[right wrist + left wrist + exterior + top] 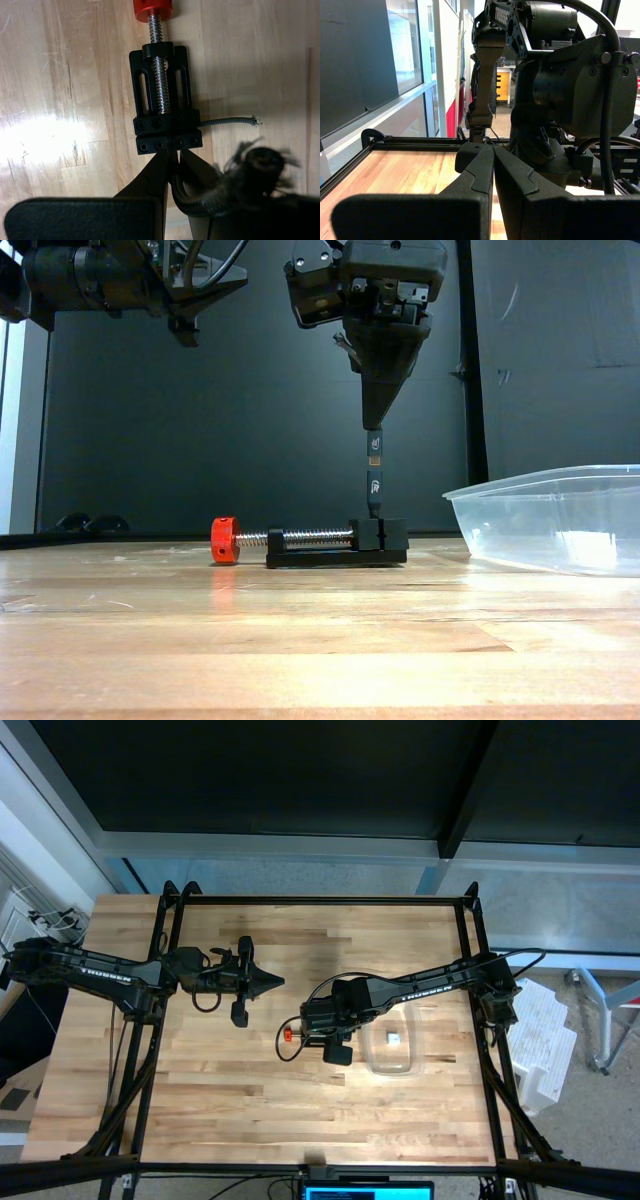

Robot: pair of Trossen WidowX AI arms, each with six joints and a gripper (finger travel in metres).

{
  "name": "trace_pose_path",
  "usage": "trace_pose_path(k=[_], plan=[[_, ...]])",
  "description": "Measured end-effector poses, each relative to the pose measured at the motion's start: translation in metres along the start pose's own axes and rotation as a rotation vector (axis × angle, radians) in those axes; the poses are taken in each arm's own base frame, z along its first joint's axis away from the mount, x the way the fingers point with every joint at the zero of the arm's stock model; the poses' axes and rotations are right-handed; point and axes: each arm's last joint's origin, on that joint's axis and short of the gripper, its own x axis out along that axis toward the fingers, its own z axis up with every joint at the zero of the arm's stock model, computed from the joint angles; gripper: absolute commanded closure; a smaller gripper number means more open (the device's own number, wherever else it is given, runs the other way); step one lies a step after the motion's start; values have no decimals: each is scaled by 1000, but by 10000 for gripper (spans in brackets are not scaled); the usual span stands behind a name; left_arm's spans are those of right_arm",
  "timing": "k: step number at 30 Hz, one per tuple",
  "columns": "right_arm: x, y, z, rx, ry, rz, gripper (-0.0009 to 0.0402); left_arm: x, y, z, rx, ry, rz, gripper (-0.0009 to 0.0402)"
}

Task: Pick the USB-C connector and install on taskboard

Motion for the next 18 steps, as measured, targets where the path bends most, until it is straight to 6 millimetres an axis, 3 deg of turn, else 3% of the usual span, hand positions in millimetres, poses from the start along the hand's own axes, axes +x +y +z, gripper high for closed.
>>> trace_pose_path(k=[18], plan=[[1, 0, 0, -8, -1, -12, 393, 0, 0, 0, 0, 0, 0, 393]])
